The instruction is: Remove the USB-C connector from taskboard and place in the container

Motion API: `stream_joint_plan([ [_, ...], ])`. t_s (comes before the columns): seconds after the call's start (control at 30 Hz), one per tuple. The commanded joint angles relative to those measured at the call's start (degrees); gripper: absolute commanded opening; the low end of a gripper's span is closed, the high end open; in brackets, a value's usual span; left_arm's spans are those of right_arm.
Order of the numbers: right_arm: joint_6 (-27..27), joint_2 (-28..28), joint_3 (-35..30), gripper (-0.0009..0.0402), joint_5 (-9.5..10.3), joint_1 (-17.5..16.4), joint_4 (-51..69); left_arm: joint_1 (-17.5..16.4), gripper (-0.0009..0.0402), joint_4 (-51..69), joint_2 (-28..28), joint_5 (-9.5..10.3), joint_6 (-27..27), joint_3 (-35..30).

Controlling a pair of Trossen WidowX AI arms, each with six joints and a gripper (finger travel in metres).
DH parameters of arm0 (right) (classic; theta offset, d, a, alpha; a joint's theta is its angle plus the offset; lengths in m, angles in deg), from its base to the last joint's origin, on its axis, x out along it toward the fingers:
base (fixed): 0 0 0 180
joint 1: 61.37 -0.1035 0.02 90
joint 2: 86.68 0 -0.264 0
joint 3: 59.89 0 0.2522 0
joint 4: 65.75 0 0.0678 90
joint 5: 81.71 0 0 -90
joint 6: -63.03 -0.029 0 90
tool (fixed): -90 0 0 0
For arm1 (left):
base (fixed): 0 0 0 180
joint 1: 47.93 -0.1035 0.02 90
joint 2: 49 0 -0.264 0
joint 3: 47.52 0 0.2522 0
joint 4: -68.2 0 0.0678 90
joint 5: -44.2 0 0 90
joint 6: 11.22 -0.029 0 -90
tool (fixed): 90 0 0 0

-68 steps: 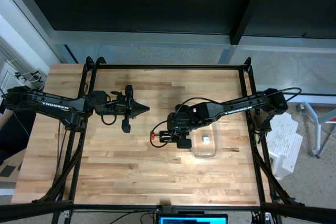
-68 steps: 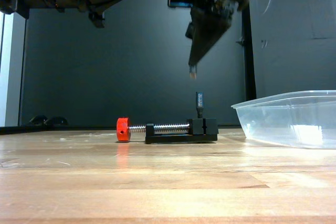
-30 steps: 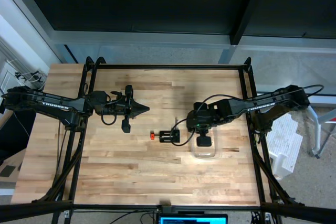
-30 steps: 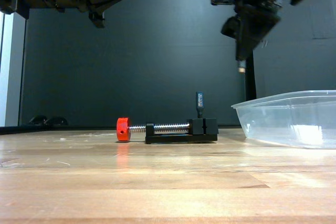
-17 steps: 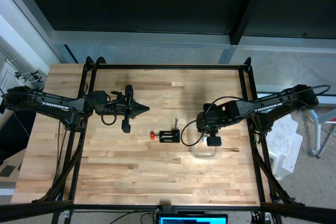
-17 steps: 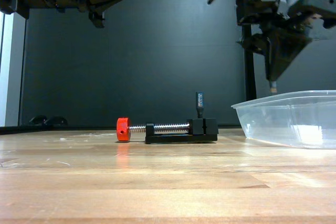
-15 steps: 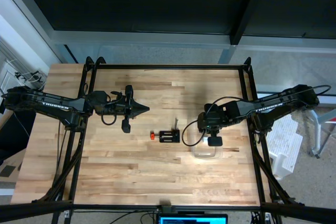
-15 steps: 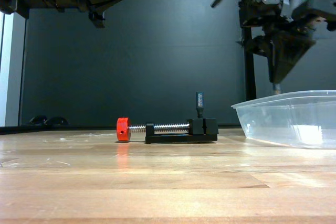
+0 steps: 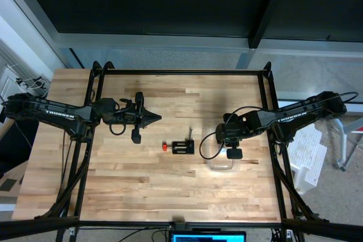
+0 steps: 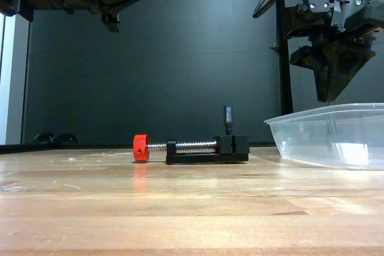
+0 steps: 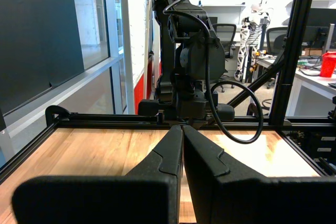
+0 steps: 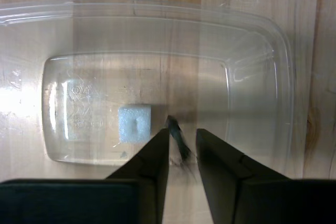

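I hold the right gripper [image 12: 182, 131] directly over the clear container [image 12: 262, 45], jaws narrowly parted. The USB-C connector [image 12: 177, 136], a thin dark tilted sliver (blurred, apparently loose), shows between them beside a white square piece [image 12: 134, 123]. I'd stay low and steady, then lift straight up. The left gripper [image 11: 182, 129] hangs closed, well apart from the taskboard [image 10: 207, 149].

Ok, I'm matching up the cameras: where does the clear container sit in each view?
High view: container right of the taskboard, under the right gripper; left gripper parked at left.
Low view: container at the right edge, right gripper above.
Left wrist view: not visible.
Right wrist view: container directly below the open right gripper.
Shared landmark: the right gripper.
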Motion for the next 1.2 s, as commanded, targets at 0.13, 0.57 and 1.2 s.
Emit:
stream_joint_plan([
  [0.13, -1.01, 0.04, -0.22, 0.0132, -0.07, -0.28, -0.02, 0.00, 0.0000, 0.00, 0.02, -0.02, -0.02, -0.02],
  [0.57, -3.52, 0.04, -3.80, 0.0178, -0.02, -1.22, 2.19, 0.00, 0.0000, 0.00, 0.02, -0.02, -0.02, -0.02],
  [1.2, 1.36, -8.41, -3.67, 0.0014, 2.16, 3.52, -11.45, 0.00, 0.0000, 0.00, 0.02, -0.02, -0.02, -0.02],
])
